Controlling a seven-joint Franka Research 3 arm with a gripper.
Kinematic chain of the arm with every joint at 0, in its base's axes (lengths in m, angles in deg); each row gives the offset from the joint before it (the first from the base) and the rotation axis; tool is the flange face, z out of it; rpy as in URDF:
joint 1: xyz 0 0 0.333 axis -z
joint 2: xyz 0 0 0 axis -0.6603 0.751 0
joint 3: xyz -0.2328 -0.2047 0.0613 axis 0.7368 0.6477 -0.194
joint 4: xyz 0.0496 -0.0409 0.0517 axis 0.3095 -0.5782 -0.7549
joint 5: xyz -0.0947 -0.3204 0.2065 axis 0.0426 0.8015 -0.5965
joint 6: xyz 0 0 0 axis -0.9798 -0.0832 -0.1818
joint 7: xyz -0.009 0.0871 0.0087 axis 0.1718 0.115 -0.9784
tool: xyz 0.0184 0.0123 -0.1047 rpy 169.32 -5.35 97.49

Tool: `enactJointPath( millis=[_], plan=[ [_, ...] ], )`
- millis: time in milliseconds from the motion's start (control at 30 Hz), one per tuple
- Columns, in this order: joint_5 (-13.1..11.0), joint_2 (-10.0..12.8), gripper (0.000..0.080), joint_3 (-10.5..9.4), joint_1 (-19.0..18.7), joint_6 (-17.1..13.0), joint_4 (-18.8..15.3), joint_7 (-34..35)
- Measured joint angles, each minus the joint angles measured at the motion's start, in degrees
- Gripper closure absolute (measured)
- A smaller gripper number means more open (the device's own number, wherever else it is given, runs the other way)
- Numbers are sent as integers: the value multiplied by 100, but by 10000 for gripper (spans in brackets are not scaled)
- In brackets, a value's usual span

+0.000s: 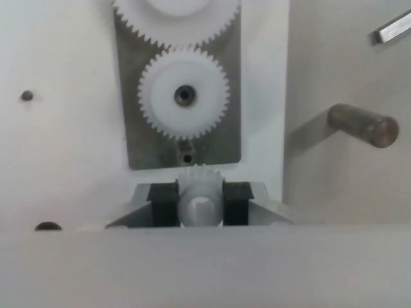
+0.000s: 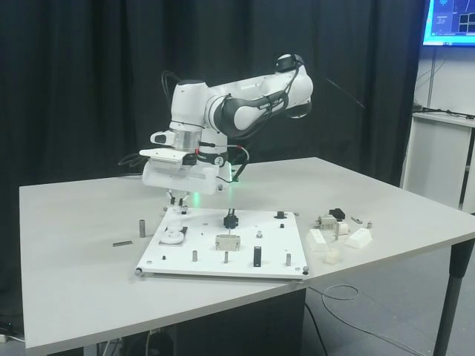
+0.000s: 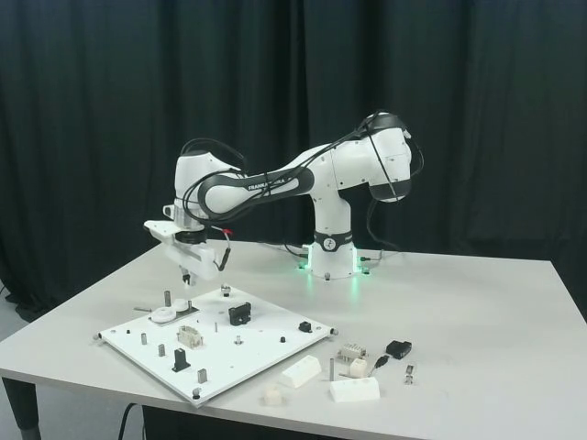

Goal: Place small gear.

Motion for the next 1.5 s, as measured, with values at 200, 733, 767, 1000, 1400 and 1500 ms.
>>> enactJointPath(
  millis=[200, 733, 767, 1000, 1400, 1500],
  plan=[
    [0, 0, 663, 0, 10, -265, 9, -64],
    [-236, 1, 663, -145, 776, -684, 499, -1080],
    [-274, 1, 663, -168, 867, -684, 557, -1168],
    [-501, 2, 663, -372, 1522, -660, 1037, -1612],
    [-590, 4, 663, -737, 2474, -340, 1952, -1746],
    [-590, 4, 663, -823, 2677, -262, 2185, -1746]
  ],
)
